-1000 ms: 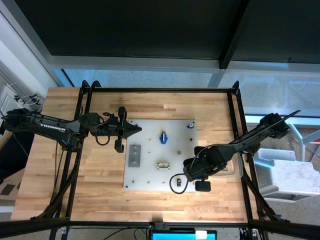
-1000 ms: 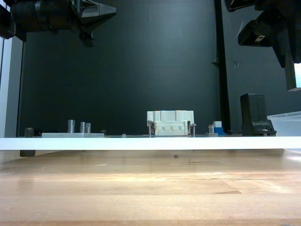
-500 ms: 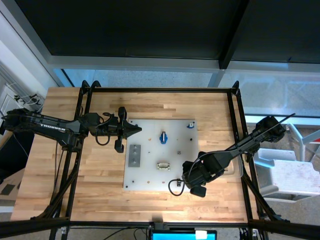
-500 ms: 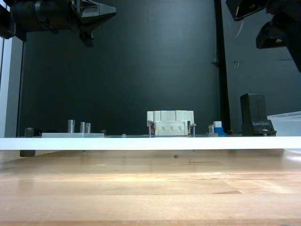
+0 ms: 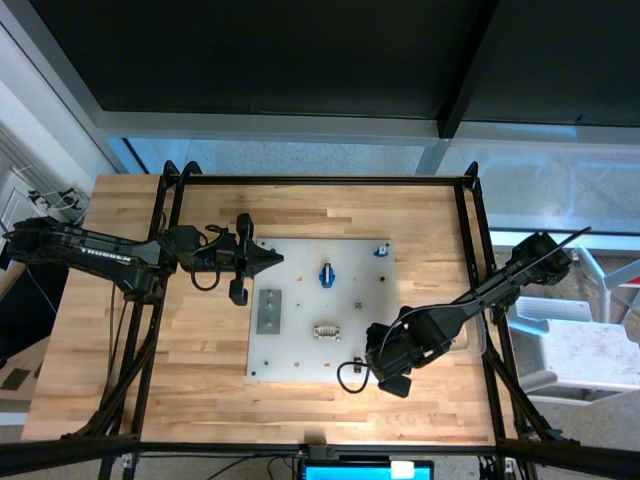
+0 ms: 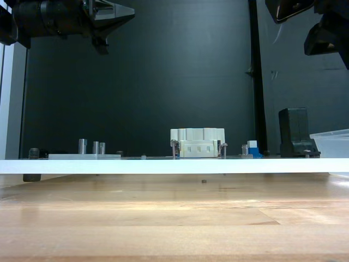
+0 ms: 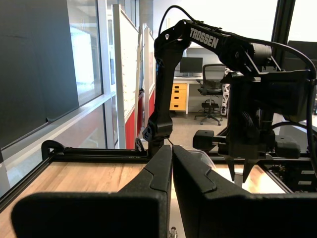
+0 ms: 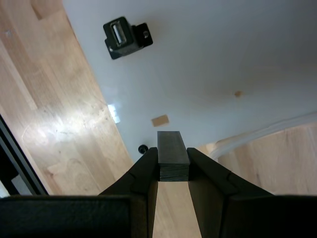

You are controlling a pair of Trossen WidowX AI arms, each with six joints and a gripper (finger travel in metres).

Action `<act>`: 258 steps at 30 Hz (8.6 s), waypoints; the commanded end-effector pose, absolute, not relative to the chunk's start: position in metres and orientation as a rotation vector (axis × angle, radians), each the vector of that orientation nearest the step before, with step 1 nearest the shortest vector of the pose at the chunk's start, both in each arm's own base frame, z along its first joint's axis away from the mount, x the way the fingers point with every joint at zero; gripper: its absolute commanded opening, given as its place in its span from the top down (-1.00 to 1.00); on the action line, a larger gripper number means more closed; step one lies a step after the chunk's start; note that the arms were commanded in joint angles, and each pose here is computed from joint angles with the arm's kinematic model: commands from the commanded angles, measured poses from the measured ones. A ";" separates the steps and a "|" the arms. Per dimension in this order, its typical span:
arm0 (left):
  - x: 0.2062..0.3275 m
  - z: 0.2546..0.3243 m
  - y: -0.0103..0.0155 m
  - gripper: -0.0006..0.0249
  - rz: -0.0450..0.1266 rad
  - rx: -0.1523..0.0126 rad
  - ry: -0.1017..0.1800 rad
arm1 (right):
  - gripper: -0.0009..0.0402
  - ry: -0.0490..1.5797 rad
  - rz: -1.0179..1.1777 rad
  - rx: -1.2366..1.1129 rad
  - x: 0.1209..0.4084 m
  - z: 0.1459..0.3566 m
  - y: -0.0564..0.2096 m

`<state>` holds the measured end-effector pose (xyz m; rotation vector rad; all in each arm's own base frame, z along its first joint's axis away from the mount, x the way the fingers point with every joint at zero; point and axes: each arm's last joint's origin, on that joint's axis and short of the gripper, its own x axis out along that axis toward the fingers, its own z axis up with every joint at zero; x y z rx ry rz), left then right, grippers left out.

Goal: Pick the 16mm bar and place in it's hole on the taskboard

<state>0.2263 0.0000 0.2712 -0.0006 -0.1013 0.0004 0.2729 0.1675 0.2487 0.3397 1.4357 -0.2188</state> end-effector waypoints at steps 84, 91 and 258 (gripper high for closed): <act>0.226 0.2712 0.0000 0.95 0.000 -0.001 -0.101 | 0.96 1.461 -0.126 0.190 0.279 0.203 0.180; 0.226 0.2712 0.0000 0.95 0.000 -0.001 -0.101 | 0.86 1.462 -0.127 0.190 0.279 0.203 0.180; 0.226 0.2712 0.0000 0.95 0.000 -0.001 -0.101 | 0.50 1.454 -0.056 0.089 0.275 0.205 0.179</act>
